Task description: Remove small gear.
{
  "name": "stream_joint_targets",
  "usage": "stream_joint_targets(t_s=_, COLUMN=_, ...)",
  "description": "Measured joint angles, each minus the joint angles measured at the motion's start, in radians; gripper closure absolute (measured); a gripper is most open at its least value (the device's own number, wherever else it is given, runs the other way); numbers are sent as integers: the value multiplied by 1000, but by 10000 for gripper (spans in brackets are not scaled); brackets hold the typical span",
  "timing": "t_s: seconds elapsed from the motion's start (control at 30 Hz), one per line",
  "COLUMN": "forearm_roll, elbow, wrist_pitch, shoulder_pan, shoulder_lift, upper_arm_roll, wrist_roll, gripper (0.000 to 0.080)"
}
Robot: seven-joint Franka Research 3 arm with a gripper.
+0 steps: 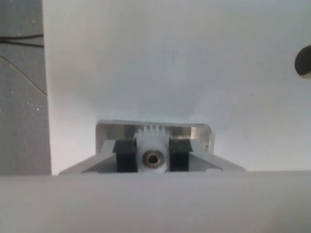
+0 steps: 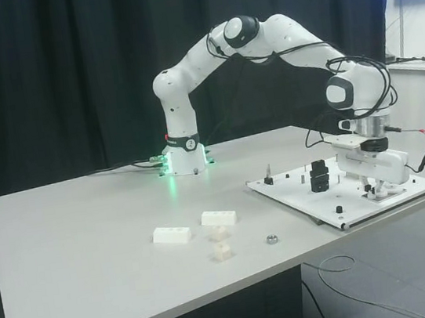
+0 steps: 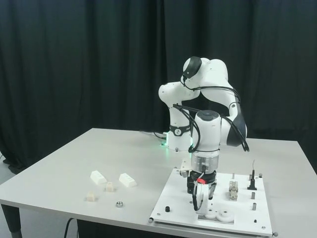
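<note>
In the wrist view the small white gear (image 1: 153, 154) sits between the two black pads (image 1: 126, 155) of my gripper (image 1: 153, 158), which is shut on it. A metal ring shows in the gear's centre hole. A grey metal block (image 1: 194, 132) lies just behind the gear on the white board (image 1: 170, 58). In both room views the gripper (image 2: 372, 186) (image 3: 200, 207) points straight down, low over the board's (image 2: 305, 197) (image 3: 173, 198) near part; the small gear is hidden there. Two larger white gears (image 3: 226, 216) lie on the board beside the gripper.
A black fixture (image 2: 319, 175) and several thin pegs (image 2: 267, 175) stand on the board. On the grey table (image 2: 87, 224) lie two white blocks (image 2: 172, 234), two small blocks (image 2: 221, 251) and a nut (image 2: 271, 238). A black knob (image 1: 303, 60) is on the board.
</note>
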Motion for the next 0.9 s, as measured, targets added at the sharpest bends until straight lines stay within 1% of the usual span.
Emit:
stream_joint_targets(t_s=0.47, forearm_roll=-4, elbow=0, wrist_pitch=0, shoulder_pan=2, shoulder_lift=0, upper_arm_roll=0, wrist_roll=-135, gripper=667)
stream_joint_targets(t_s=0.9, forearm_roll=-4, elbow=1, wrist_pitch=-2, shoulder_pan=2, shoulder_lift=0, upper_arm_roll=-1, wrist_roll=-112, gripper=667)
